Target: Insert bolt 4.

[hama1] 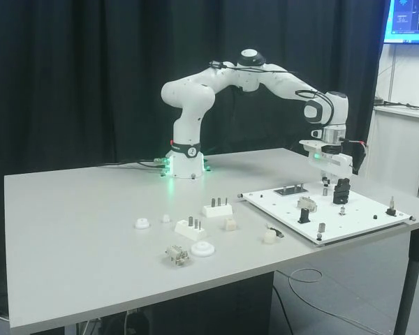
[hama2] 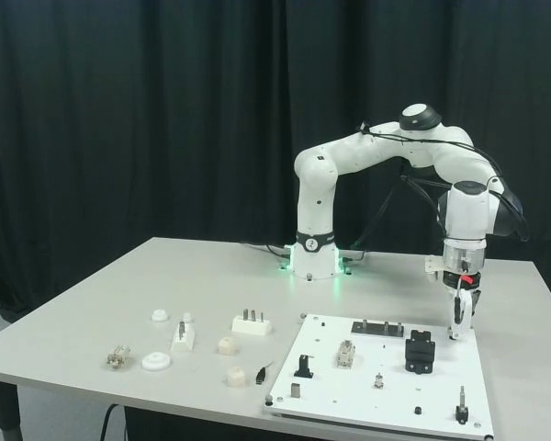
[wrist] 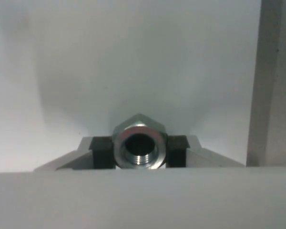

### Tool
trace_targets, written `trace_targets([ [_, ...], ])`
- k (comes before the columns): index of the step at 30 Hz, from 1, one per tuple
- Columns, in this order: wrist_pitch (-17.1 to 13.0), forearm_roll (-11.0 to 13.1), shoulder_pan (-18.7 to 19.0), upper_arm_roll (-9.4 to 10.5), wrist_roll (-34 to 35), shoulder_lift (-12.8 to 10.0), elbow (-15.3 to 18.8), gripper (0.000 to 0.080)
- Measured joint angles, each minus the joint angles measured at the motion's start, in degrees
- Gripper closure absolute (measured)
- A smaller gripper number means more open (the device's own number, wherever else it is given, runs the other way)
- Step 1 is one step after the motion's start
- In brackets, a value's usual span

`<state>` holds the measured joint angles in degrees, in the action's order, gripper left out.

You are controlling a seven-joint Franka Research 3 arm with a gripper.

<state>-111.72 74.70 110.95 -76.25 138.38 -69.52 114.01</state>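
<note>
In the wrist view a grey metal hex piece (wrist: 139, 128) with a threaded hollow facing the camera sits clamped between the black finger pads (wrist: 101, 152). This looks like the bolt. My gripper (wrist: 139, 151) is shut on it. From the room views, the gripper (hama1: 326, 178) (hama2: 459, 323) points straight down over the far right part of the white assembly board (hama1: 363, 218) (hama2: 349, 397), just above its surface. Whether the bolt touches the board is hidden. A white surface (wrist: 143, 200) fills the near part of the wrist view.
A black block (hama1: 341, 190) (hama2: 419, 352) stands on the board close to the gripper. Small upright parts (hama1: 390, 208) (hama2: 461, 404) rise from the board. White holders with pins (hama1: 218, 207) (hama2: 252, 322) and small loose parts lie on the grey table (hama1: 70, 230).
</note>
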Motion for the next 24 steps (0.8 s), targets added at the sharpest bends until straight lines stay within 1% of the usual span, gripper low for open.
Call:
trace_targets([
  [9,-0.1,0.0,0.0,-0.06,-0.2,0.0,-0.1,0.0576],
  [15,-0.2,0.0,0.0,-1.06,-0.1,-0.2,-0.6,0.0576],
  [16,-0.2,0.0,0.0,-1.3,0.1,-0.2,-0.7,0.0356],
  [17,-0.1,0.0,0.0,-1.57,0.3,-0.2,-0.7,0.0356],
  [18,0.0,0.0,0.0,-1.82,0.4,-0.2,-0.8,0.0125],
  [23,1.4,0.0,0.1,-3.55,0.5,-0.3,-1.2,0.0125],
  [24,1.9,0.0,0.2,-3.95,0.5,-0.3,-1.3,0.0026],
])
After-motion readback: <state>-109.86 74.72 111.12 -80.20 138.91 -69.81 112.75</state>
